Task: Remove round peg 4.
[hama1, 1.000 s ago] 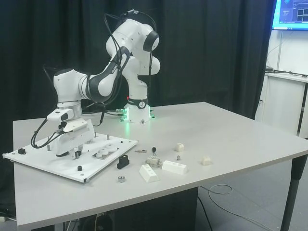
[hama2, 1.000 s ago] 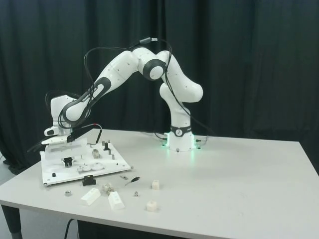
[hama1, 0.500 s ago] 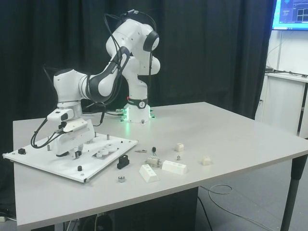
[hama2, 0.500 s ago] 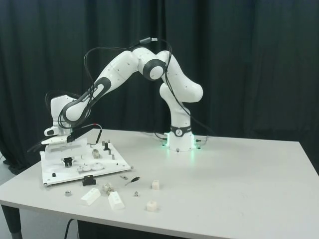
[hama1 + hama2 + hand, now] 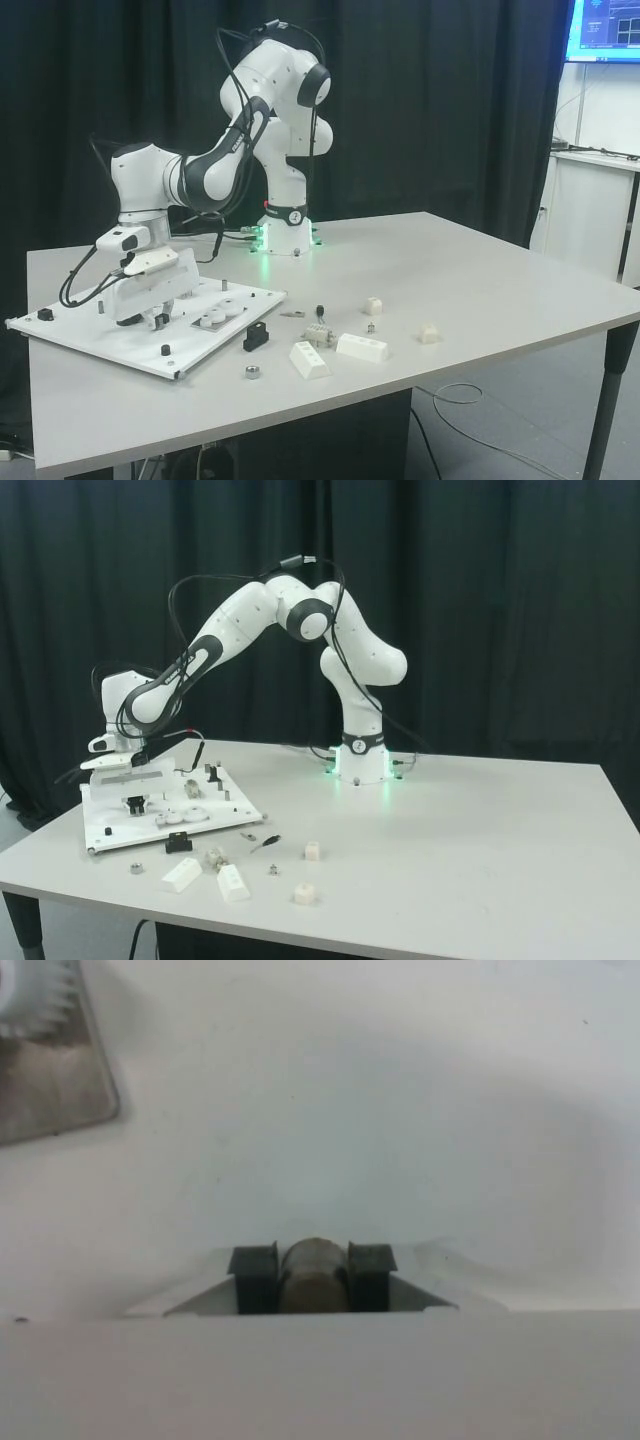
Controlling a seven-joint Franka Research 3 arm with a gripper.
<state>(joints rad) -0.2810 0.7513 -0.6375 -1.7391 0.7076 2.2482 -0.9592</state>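
Wrist view puts us right between the fingertips: the hand (image 5: 313, 1278) is closed tight on round peg 4 (image 5: 313, 1272), one black finger pad (image 5: 253, 1278) pressed against each side of it, the peg's rounded end facing the camera. Its long axis runs along the fingers, pointing down at the white assembly board (image 5: 400, 1120) below, and the peg hangs clear above that surface. A white gear (image 5: 35, 995) sits at the edge of the picture beside a grey metal plate (image 5: 55, 1090).

First room view shows the change from half a second ago: the hand (image 5: 152, 318) is higher now, lifted a little off the board (image 5: 215, 340), with the wrist raised too. The board itself hasn't moved on the grey tabletop (image 5: 480, 280).

Counting the loose parts off the board: two long white blocks (image 5: 362, 347), two small white cubes (image 5: 428, 334), one black block (image 5: 256, 335), one nut (image 5: 252, 372). Second room view agrees, the hand (image 5: 133, 802) hovering over the board's far-left portion.
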